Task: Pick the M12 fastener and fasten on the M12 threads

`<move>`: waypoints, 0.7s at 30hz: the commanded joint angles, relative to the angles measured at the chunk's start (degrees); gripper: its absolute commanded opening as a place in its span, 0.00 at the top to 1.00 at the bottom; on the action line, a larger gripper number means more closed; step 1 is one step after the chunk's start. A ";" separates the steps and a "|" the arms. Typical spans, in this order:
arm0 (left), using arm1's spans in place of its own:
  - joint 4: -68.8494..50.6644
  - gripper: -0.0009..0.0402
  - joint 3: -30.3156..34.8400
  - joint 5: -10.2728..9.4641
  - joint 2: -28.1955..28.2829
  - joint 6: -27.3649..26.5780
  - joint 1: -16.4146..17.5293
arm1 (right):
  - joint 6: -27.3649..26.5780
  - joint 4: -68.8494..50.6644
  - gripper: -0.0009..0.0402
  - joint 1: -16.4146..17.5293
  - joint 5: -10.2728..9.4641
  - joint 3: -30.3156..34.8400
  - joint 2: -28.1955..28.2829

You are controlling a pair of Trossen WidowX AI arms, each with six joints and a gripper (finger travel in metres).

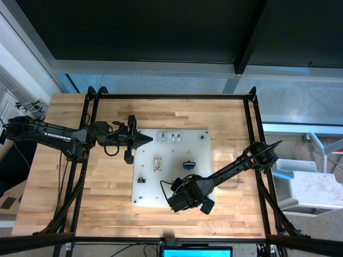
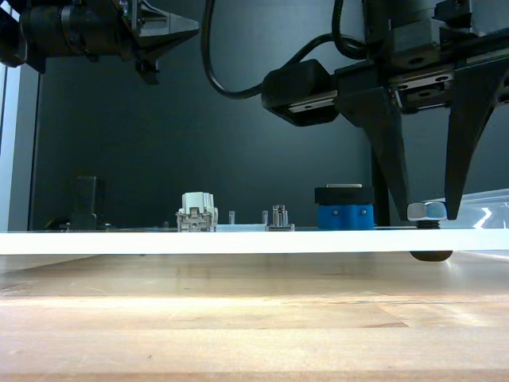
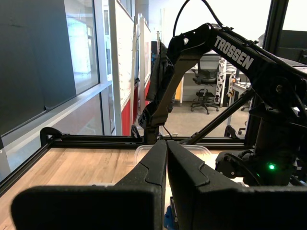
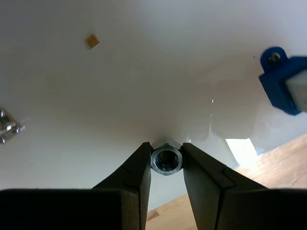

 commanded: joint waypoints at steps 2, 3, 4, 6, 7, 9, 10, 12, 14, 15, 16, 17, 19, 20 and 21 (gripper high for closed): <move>0.00 0.98 0.00 0.00 0.00 0.02 0.00 | 6.23 -0.02 0.97 0.07 0.00 0.02 0.00; 0.00 0.98 0.00 0.00 0.00 0.02 0.00 | 7.67 -0.02 0.97 0.07 0.00 0.02 0.00; 0.00 0.98 0.00 0.02 0.00 0.02 0.02 | 9.27 -0.02 0.97 0.09 0.00 0.02 0.00; 0.00 0.98 0.00 0.00 0.00 0.02 0.00 | 12.17 -0.04 0.97 0.13 0.00 0.02 0.00; 0.00 0.98 0.00 0.00 0.00 0.02 0.02 | 13.57 -0.04 0.97 0.13 0.00 0.02 0.00; 0.00 0.98 0.00 0.02 0.00 0.02 0.00 | 16.44 -0.07 0.97 0.15 0.00 0.02 0.00; 0.00 0.98 0.00 0.00 0.00 0.02 0.02 | 17.55 -0.09 0.97 0.15 0.00 0.02 0.00; 0.00 0.98 0.00 0.02 0.00 0.02 0.00 | 19.15 -0.07 0.97 0.17 0.02 0.02 0.00; 0.00 0.98 0.00 0.02 0.00 0.02 0.02 | 19.98 -0.07 0.97 0.15 0.00 0.02 0.00; 0.00 0.98 0.00 0.00 0.00 0.02 0.00 | 19.98 -0.07 0.97 0.15 0.00 0.02 0.00; 0.00 0.98 0.00 0.02 0.00 0.02 0.00 | 19.96 -0.07 0.97 0.15 0.02 0.02 0.00; 0.00 0.98 0.00 0.00 0.00 0.02 0.02 | 19.93 -0.07 0.97 0.15 0.00 0.02 0.00; 0.00 0.98 0.00 0.02 0.00 0.02 0.00 | 19.76 0.00 0.97 0.15 0.00 0.02 0.00; 0.00 0.98 0.00 0.00 0.00 0.02 0.02 | 19.76 0.07 0.97 0.17 -0.02 0.02 0.00; 0.00 0.98 0.00 0.02 0.00 0.02 0.00 | 19.76 0.17 0.97 0.17 -0.02 0.02 0.00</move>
